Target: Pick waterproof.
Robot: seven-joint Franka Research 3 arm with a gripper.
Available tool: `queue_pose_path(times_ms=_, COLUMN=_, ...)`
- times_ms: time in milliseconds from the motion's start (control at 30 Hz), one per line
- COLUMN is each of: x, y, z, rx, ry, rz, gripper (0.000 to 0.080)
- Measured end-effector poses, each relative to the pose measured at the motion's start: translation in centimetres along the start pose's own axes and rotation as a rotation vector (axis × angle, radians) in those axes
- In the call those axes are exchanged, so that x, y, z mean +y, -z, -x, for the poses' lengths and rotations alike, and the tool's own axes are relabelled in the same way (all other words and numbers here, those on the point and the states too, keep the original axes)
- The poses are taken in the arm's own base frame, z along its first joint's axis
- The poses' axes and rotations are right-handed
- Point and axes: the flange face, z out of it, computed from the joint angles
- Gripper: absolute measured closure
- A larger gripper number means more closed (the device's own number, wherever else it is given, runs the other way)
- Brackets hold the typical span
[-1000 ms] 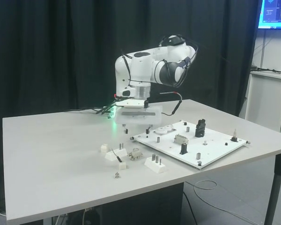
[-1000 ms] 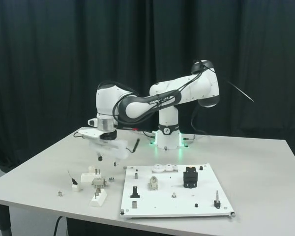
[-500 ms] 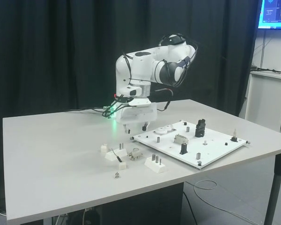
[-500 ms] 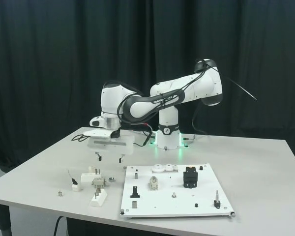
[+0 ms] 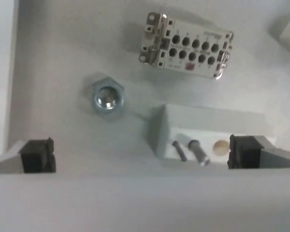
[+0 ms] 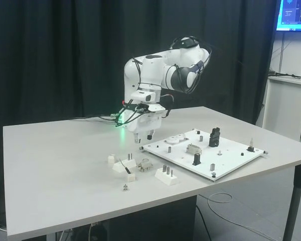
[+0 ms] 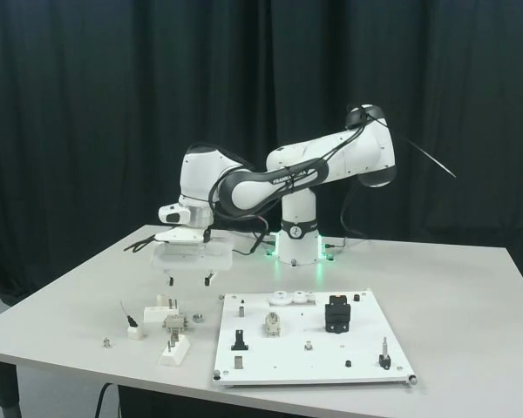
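Observation:
The waterproof connector (image 5: 186,46), a rectangular plug with two rows of pin holes and metal clips at its ends, lies on the grey table. It shows among the loose parts in the first room view (image 6: 144,165) and the second room view (image 7: 174,324). My gripper (image 5: 140,153) hangs open well above these parts, with nothing between its black fingertips (image 5: 37,155). Both room views show the gripper (image 6: 143,137) (image 7: 188,280) pointing straight down, higher than the connector and a little behind it.
A metal nut (image 5: 108,96) lies by the connector, and a white block (image 5: 203,140) holding two pins sits under the gripper. More small white blocks (image 6: 166,175) stand nearby. The white board (image 6: 231,155) with mounted parts lies beside them. Green light glows at the arm's base (image 7: 275,254).
The hand has turned about its vertical axis and levelled out, so the fingers now point straight down. It has shifted slightly over the loose parts. The parts on the table have not moved.

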Motion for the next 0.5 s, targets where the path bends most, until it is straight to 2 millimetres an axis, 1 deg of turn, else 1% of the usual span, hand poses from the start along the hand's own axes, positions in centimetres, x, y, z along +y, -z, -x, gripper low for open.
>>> queue_pose_path(times_ms=167, x=-0.1, y=-0.3, z=-0.4, rx=0.021, ry=0.061, rz=0.019, gripper=0.0003)
queue_pose_path(times_ms=500, x=-0.4, y=-1.7, z=-1.5, rx=0.062, ry=0.077, rz=0.058, gripper=0.0003)
